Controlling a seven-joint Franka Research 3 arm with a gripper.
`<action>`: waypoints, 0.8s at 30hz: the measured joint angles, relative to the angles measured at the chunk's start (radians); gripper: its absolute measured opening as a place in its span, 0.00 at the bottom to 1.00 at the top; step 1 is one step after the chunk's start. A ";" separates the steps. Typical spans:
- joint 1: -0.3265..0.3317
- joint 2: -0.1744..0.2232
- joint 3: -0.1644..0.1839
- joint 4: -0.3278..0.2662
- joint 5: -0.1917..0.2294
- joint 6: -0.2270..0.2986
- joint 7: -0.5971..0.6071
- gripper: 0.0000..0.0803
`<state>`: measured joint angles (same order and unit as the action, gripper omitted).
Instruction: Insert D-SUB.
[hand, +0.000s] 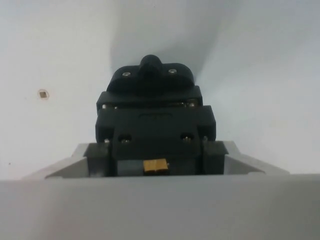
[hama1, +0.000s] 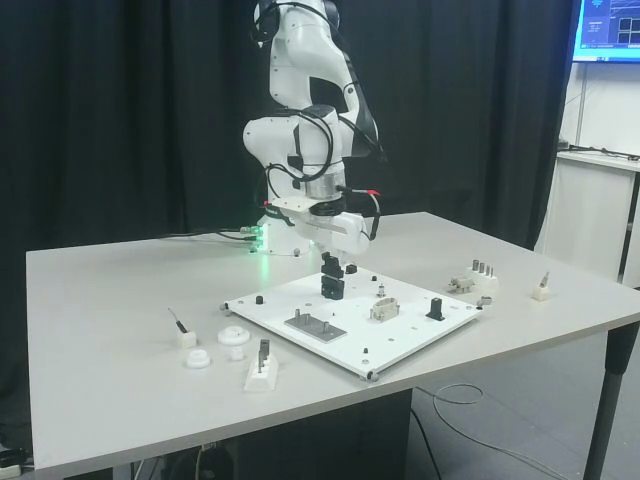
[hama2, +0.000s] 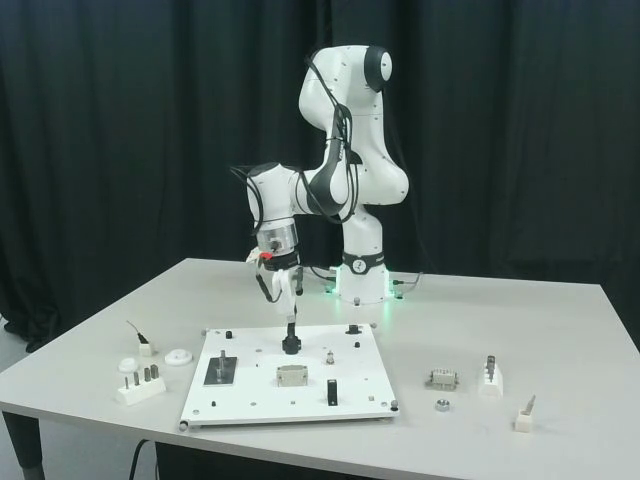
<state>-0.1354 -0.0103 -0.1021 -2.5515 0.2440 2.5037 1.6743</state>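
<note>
My gripper (hand: 159, 159) is shut on a black D-SUB plug (hand: 155, 107), which hangs upright from the fingers (hand: 102, 159). In the first room view the gripper (hama1: 331, 268) holds the plug (hama1: 332, 287) at the far side of the white board (hama1: 290, 302), its lower end at or just above the board. The second room view shows the gripper (hama2: 290, 322) and plug (hama2: 291, 344) over the board's (hama2: 250, 402) back middle. A grey D-SUB socket (hama1: 382, 309) (hama2: 292, 376) is mounted near the board's middle, apart from the plug.
On the board stand a grey metal plate (hama1: 314, 326) and a black upright part (hama1: 437, 308). Around it on the table lie white discs (hama1: 232, 336), a white peg holder (hama2: 140, 386), a loose connector (hama2: 441, 378) and small white blocks (hama2: 522, 420).
</note>
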 joint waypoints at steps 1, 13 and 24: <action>0.000 0.000 0.000 0.000 0.000 0.000 0.000 0.47; 0.000 0.000 0.000 0.000 0.004 0.000 0.008 0.47; 0.000 0.000 -0.001 0.000 0.005 0.000 0.013 0.47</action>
<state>-0.1355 -0.0101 -0.1026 -2.5510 0.2489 2.5038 1.6875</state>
